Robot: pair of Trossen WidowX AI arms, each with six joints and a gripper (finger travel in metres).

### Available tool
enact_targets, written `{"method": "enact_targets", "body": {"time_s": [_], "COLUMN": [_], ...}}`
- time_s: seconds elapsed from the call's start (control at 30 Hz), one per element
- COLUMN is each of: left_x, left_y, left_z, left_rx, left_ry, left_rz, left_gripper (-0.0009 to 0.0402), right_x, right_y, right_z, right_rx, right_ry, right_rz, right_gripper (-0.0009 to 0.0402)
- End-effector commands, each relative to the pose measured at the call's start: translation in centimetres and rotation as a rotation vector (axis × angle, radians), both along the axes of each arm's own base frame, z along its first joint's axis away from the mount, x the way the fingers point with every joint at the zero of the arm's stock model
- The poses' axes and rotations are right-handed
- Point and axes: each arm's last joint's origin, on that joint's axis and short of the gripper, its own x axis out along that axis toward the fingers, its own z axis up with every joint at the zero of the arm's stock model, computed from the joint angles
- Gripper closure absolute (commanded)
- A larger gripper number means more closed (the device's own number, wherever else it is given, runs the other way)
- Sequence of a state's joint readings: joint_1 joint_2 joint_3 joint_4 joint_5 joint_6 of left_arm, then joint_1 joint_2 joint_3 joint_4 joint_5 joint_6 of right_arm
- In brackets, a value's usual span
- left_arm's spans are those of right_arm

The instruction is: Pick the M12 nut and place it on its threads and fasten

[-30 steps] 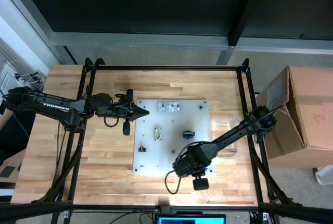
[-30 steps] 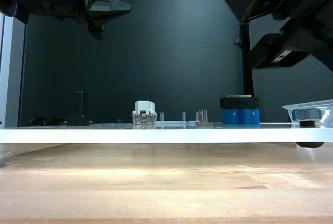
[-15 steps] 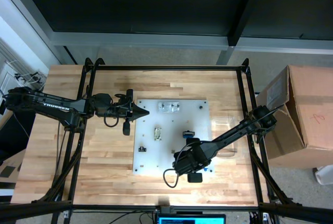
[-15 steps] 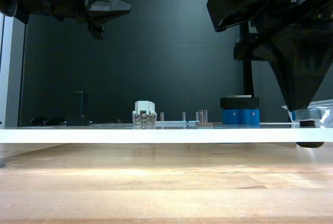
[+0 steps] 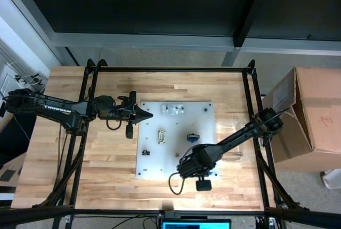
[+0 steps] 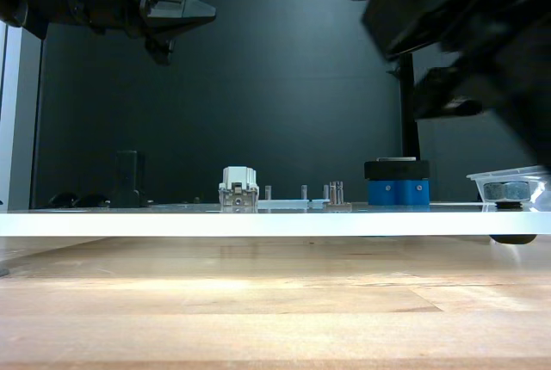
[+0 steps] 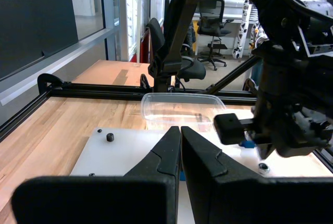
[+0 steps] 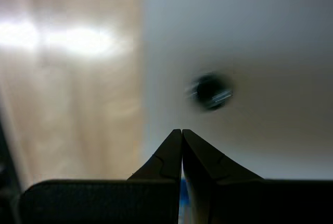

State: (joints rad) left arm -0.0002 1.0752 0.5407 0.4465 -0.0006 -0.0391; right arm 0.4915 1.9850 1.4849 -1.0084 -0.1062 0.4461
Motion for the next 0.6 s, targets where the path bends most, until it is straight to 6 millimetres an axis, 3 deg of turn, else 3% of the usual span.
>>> {"method": "enact_targets", "body": {"time_s": [0.03, 0.27, 0.5, 0.6], "left_x": [0.00, 0.00, 0.00, 0.01], "left_y": [0.01, 0.00, 0.01, 0.00], "left_z": [0.01, 0.01, 0.01, 0.03], "left_rx": [0.000, 0.000, 0.000, 0.000], "left_ry": [0.000, 0.000, 0.000, -0.003], "left_rz": [0.000, 0.000, 0.000, 0.000], "left_gripper": [0.0393, 0.0393, 0.0393, 0.0393], "right_x": [0.07, 0.35, -0.05, -0.20], "right_y": [-0.24, -0.37, 0.45, 0.33], "right_z": [0.12, -0.08, -0.11, -0.04], "right_rx": [-0.095, -0.170, 0.092, 0.072], "right_ry": [-0.050, -0.101, 0.026, 0.032], "right_rz": [-0.028, -0.056, 0.044, 0.044], "right_gripper": [0.0393, 0.0393, 0.0393, 0.0393]}}
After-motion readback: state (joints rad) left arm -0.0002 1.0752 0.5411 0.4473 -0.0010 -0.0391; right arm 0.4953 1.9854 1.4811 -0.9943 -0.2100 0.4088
